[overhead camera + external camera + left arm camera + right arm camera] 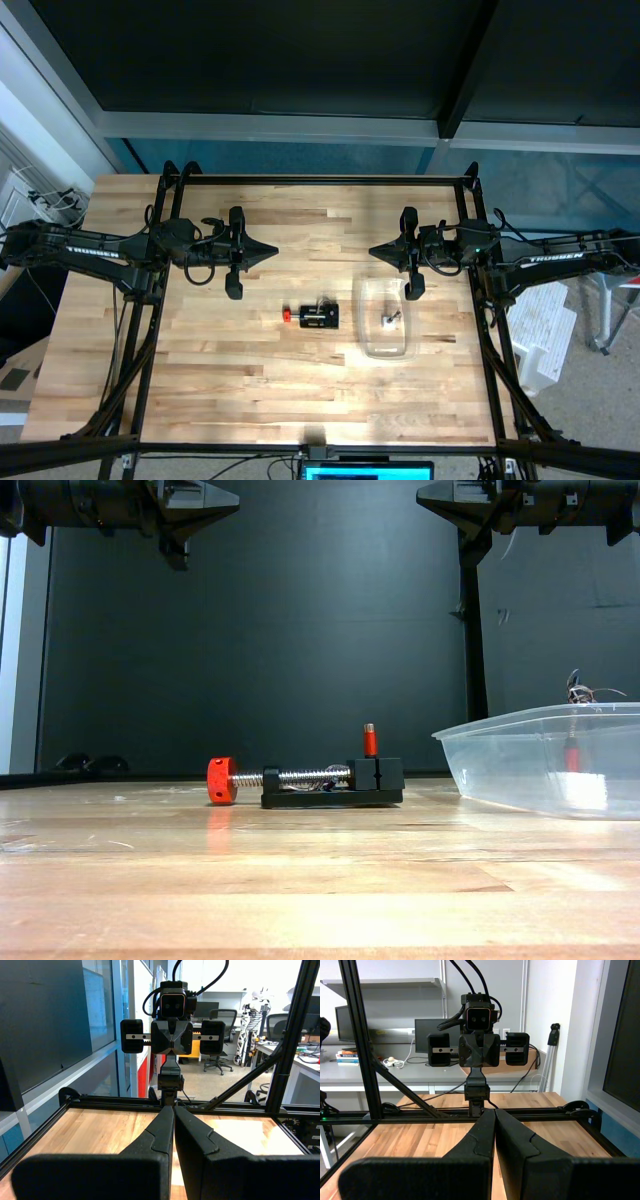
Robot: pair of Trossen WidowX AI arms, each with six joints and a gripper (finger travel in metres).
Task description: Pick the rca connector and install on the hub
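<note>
I start with the table (200,380), which carries everything. The hub (320,318) lies near its middle, and I place the rest from there.

Both arms hang high above the board, on the hub's far side. The left gripper (272,252) sits beyond the hub and toward its knob end. Its wrist camera shows the two fingers pressed together with nothing between them. The right gripper (373,252) mirrors it beyond the hub's other end, near the far rim of the tray (359,330), and is likewise closed on nothing.

The clear tray stands just beside the hub, on the end away from the red knob (286,315). The rca connector (391,317) lies inside it as a tiny dark speck, next to a small white piece. It is not yet picked up.

I judge the reach has not begun, and the right arm is the natural one to use since it is much closer to the tray.

- **Approach:** I would open the fingers before descending and come straight down inside the tray walls. The light tray will likely slide if nudged.
- **Grip:** I would close across the plug's body and leave the white piece behind.
- **Install:** From the low view, a short red post (369,740) stands on the hub's block end. That is probably the seat, so I would line up directly above it and press down gently.
</note>
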